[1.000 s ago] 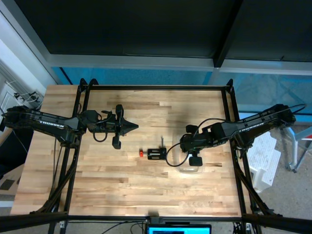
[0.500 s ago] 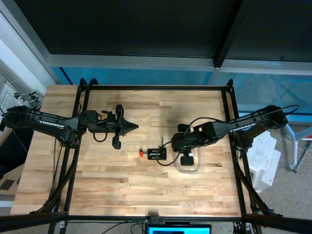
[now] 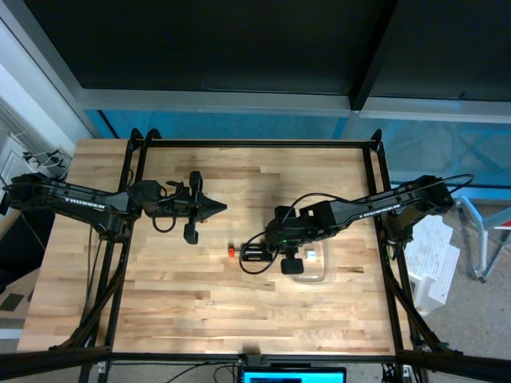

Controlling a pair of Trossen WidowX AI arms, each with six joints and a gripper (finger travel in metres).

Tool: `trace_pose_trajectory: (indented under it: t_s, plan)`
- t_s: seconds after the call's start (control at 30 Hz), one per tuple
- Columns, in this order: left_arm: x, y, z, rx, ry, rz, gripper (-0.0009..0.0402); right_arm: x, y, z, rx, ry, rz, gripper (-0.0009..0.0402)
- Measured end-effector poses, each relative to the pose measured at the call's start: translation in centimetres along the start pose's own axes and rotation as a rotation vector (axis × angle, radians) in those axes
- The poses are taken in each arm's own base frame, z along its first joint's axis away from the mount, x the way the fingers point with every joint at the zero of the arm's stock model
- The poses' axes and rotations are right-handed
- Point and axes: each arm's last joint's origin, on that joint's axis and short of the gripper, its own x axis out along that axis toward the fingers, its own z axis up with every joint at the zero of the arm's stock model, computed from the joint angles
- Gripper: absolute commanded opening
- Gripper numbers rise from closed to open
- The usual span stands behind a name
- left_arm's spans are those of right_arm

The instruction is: Pick the usb-c connector and install on the hub

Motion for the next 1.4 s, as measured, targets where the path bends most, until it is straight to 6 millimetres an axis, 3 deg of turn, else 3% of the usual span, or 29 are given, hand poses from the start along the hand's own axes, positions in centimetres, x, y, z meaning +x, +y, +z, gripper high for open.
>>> trace_pose_trajectory:
  t_s: [0.33, 1.4]
  plan:
    - [0.0, 0.0, 0.0, 0.0, 0.0, 0.0, 0.0, 1.0, 0.0, 0.5, -0.004, 0.017, -0.003, 0.0]
    - [0.0, 0.0, 0.0, 0.0, 0.0, 0.0, 0.0, 1.4, -0.7, 0.4, 0.014, 0.006, -0.012, 0.0]
